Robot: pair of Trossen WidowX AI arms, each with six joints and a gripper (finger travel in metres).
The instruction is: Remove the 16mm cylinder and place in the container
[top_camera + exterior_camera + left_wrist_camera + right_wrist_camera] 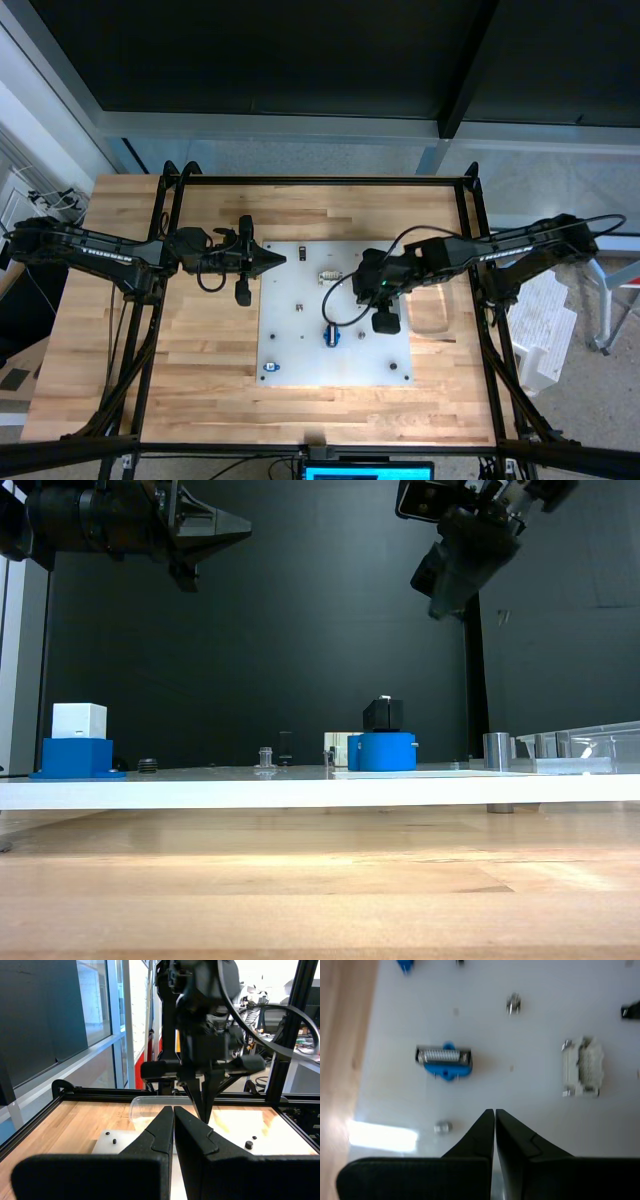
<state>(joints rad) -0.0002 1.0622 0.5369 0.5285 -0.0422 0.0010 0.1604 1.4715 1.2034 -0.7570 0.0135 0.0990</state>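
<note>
One wooden bench carries everything I am watching, and the white board lies flat at its middle. The left arm reaches in from the bench's left edge and the right arm from its right edge.

The container sits on the bench just beside the board's right edge, under the right arm.

The left gripper hovers level over the board's left edge, high above it. Its jaws are pressed together on nothing. The right gripper hangs above the right half of the board, tilted downward and well clear of the surface. Its jaws are likewise closed with nothing between them.

A blue base with a white cube stands near the board's near left corner. A blue connector block sits around the board's middle, and a white connector sits closer to the far edge.

The 16mm cylinder stands upright in the board's right half, between the blue connector block and the container. From the right wrist camera I see it near the fingertips but apart from them. A thinner peg stands further left on the board.
</note>
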